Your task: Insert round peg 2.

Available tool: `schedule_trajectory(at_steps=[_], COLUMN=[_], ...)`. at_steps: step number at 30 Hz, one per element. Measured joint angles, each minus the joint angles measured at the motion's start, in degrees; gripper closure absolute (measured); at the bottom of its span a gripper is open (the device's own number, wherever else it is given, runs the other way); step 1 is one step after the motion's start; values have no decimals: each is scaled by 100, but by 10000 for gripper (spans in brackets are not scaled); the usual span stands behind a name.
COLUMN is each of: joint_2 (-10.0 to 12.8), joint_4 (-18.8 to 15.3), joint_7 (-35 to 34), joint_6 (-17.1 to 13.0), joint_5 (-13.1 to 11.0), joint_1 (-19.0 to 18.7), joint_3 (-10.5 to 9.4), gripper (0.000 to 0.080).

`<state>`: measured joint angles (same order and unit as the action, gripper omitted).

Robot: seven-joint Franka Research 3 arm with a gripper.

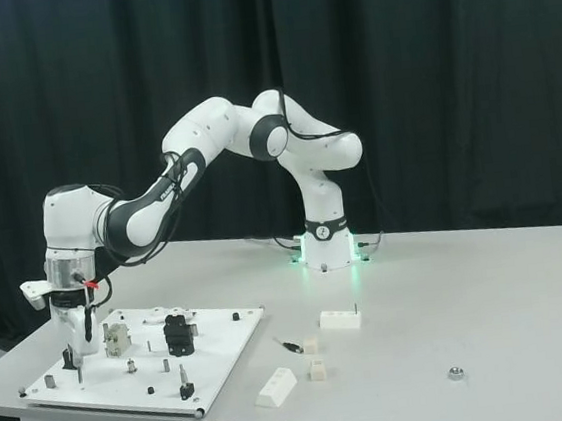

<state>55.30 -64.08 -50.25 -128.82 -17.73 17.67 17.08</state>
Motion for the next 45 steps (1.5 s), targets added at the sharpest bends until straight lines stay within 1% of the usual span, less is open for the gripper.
schedule_trajectory(at_steps=[7, 17, 45], joint_2=[91, 150, 161], joint_4=[98, 112, 125], joint_7=[-14, -15, -11], joint_6=[38, 84, 94], joint_5=[0, 0, -2], joint_1=[8, 18, 14], joint_3=[0, 0, -1], gripper=[739, 739, 739])
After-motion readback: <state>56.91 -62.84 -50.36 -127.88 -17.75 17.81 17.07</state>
